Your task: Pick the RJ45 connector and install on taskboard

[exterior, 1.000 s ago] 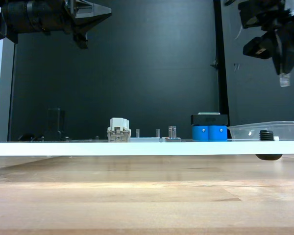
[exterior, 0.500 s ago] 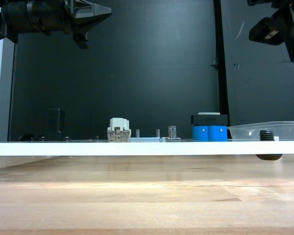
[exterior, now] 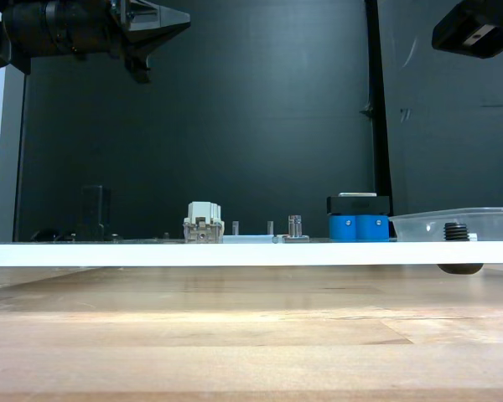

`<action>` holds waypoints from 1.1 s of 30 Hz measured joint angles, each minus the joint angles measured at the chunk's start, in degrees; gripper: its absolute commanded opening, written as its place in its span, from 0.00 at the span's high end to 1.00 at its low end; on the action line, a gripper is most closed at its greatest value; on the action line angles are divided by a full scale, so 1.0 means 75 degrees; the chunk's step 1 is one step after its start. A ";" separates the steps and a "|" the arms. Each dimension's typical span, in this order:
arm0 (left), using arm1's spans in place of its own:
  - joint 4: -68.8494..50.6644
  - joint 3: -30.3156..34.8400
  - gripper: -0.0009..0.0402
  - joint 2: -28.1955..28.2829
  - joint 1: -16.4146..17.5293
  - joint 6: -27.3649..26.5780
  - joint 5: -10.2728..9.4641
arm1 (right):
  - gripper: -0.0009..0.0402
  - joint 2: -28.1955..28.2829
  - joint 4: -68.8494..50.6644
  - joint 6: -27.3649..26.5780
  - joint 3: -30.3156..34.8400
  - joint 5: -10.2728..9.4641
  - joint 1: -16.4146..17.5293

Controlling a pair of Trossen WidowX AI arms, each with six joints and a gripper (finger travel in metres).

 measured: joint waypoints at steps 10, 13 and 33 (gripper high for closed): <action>0.0003 0.0000 0.98 0.0000 0.0000 0.0003 0.0000 | 0.98 0.0428 0.0312 0.0565 0.0038 0.0000 0.0341; 0.0003 0.0000 0.98 0.0000 0.0000 0.0003 0.0000 | 0.98 0.0530 0.0350 0.0641 0.0038 0.0032 0.0370; -0.0009 0.0000 0.98 0.0000 0.0000 0.0003 -0.0003 | 0.98 0.0810 0.1040 0.0667 -0.0323 0.0064 0.0399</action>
